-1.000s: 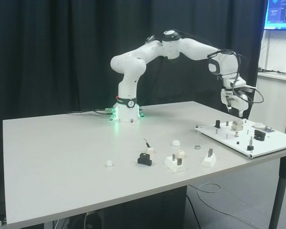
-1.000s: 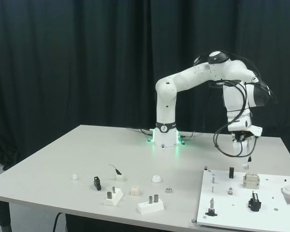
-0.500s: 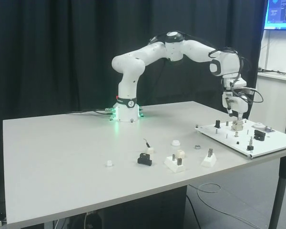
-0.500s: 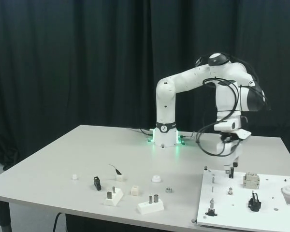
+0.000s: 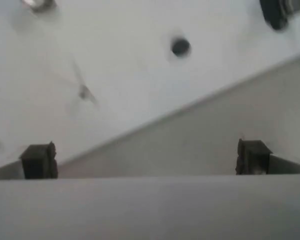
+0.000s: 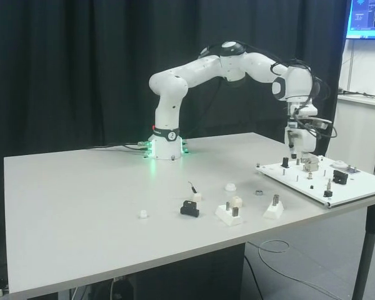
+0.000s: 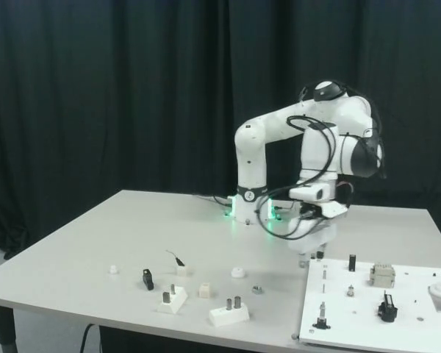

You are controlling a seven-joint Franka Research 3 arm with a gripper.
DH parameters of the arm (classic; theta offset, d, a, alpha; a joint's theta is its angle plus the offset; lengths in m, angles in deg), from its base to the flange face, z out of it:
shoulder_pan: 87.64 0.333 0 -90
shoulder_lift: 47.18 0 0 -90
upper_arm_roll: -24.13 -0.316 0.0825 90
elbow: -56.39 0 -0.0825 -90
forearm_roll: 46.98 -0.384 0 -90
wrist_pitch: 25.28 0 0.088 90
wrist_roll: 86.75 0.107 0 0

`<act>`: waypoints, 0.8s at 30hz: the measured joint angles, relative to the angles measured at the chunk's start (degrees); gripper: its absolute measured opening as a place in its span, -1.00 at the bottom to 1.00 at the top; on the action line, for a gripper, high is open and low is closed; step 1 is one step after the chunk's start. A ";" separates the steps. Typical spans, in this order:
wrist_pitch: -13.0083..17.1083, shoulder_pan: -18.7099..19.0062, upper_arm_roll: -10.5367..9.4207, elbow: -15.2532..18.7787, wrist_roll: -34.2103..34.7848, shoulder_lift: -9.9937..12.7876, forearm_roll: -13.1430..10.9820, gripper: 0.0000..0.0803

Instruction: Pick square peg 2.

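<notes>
Peg 2 (image 7: 237, 302) stands in its white block (image 7: 228, 315) near the bench's (image 7: 95, 243) front edge, well left of my claw (image 7: 314, 255), which hangs released and empty over the white board's (image 7: 367, 323) far-left corner.

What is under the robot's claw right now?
Under the claw lies the edge of the white board with a small black hole in it, and the grey table beside it. The claw is empty. Whatever lies beneath the wrist's own body is covered.
</notes>
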 joint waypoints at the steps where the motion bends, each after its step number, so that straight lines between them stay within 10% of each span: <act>1: -0.12 -0.58 0.00 0.00 0.00 0.00 0.38 0.99; 24: -2.29 -14.46 -0.02 0.98 0.80 0.95 4.34 0.99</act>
